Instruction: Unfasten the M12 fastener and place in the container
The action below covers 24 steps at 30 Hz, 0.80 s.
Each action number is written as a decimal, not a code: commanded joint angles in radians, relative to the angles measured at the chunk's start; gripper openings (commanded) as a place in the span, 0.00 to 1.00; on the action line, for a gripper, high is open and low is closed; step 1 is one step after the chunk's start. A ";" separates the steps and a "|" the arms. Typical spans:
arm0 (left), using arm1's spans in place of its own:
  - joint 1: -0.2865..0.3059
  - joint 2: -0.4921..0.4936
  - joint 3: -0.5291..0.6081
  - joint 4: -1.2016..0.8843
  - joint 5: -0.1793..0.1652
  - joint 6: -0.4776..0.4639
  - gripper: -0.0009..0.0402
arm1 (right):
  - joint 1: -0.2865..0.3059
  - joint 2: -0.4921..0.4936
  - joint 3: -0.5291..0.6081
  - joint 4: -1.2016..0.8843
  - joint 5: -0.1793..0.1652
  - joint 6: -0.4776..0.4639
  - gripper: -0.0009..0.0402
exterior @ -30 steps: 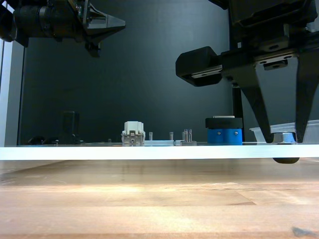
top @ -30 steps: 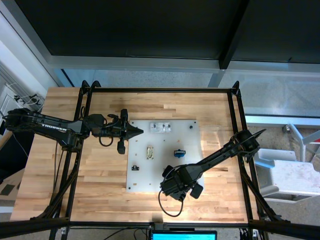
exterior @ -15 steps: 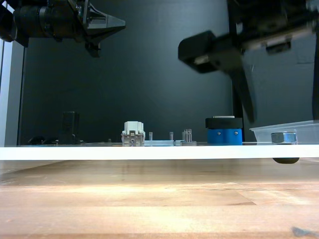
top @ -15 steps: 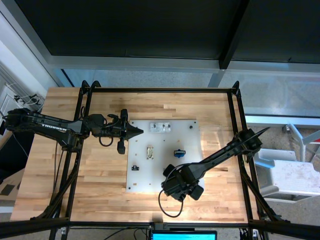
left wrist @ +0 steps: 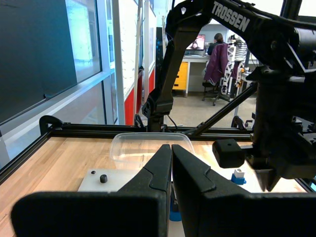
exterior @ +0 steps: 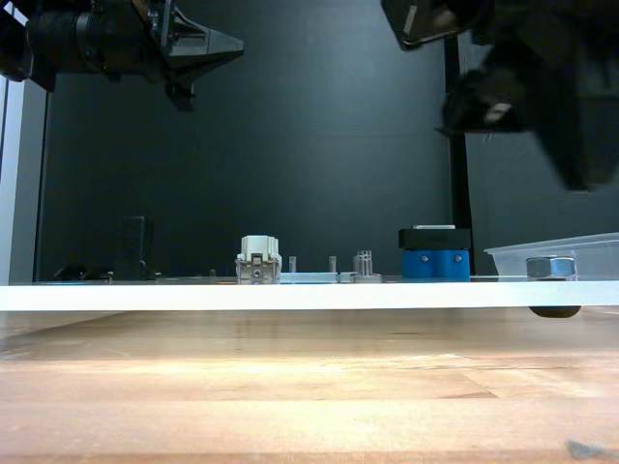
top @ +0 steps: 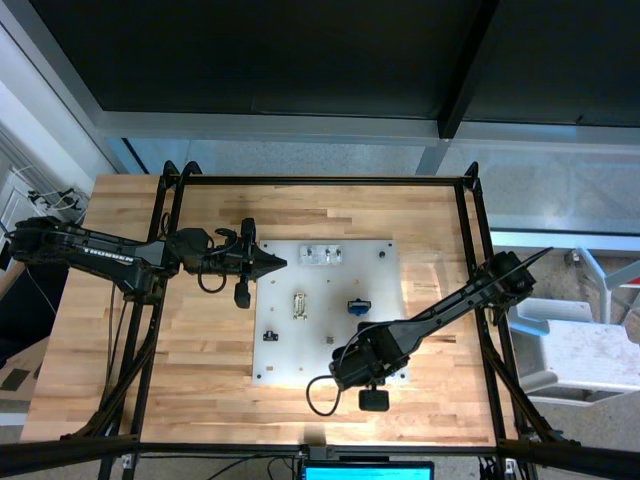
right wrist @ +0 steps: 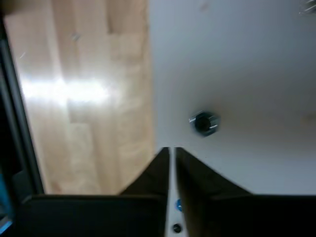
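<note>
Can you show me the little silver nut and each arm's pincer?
silver nut (right wrist: 203, 122), right wrist view: top face, on the white board (right wrist: 237, 59).
right pincer (right wrist: 171, 148), right wrist view: between shut tips, above the board.
left pincer (left wrist: 171, 146), left wrist view: between shut tips, raised at the board's left.

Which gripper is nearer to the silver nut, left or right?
Right. The right gripper, shut, hangs over the white board near the silver nut; the left gripper, shut, hovers at the board's far left edge.
</note>
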<state>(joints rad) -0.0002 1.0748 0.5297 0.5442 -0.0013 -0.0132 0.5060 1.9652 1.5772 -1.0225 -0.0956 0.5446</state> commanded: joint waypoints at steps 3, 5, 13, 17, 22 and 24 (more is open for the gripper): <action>0.000 0.000 0.000 0.000 0.000 0.000 0.02 | 0.002 0.000 -0.029 0.023 -0.010 0.009 0.02; 0.000 0.000 0.000 0.000 0.000 0.000 0.02 | 0.002 0.000 -0.038 0.035 -0.003 0.009 0.02; 0.000 0.000 0.000 0.000 0.000 0.000 0.02 | 0.000 0.006 -0.083 0.101 0.024 -0.003 0.02; 0.000 0.000 0.000 0.000 0.000 0.000 0.02 | 0.000 0.006 -0.099 0.112 0.024 -0.004 0.02; 0.000 0.000 0.000 0.000 0.000 0.000 0.02 | 0.000 0.006 -0.121 0.138 0.024 -0.007 0.02; 0.000 0.000 0.000 0.000 0.000 0.000 0.02 | -0.001 0.006 -0.126 0.148 0.025 -0.007 0.02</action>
<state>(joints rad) -0.0002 1.0752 0.5297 0.5446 -0.0013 -0.0132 0.5056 1.9697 1.4540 -0.8799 -0.0715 0.5373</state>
